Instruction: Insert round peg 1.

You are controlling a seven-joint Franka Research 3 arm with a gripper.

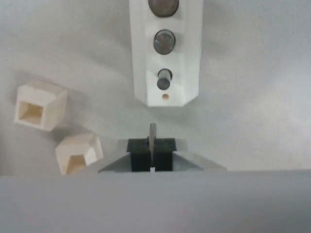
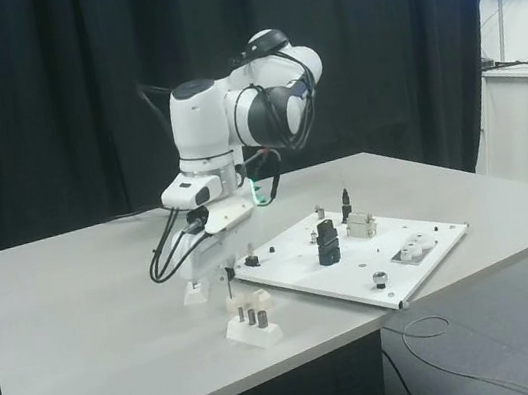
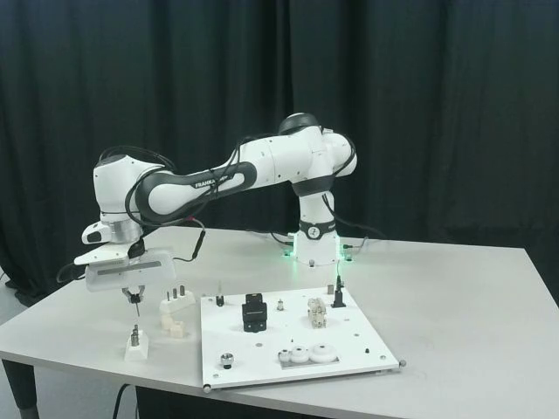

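White peg holder block point(image 1: 165, 53) lies on the grey table point(image 1: 252, 73), just off the edge of the white task board point(image 2: 355, 253). Its row of holes runs from large to small: three dark round pegs stand in it, and the smallest hole point(image 1: 165, 96), at the end nearest the gripper, is open. Gripper point(image 1: 152, 145) hangs above the table just short of that end of the block; its black fingers point(image 1: 138, 153) are pressed together on a thin grey round peg point(image 1: 152, 138), which points downward, its tip clear of the block. Second room view shows the peg point(image 3: 135, 299) held in the air above the holder point(image 3: 136, 347), not touching it. Two hollow square white blocks point(image 1: 39, 104) sit on the table near the holder, close to each other. Arm point(image 3: 218, 179) reaches out low over the table's corner region.
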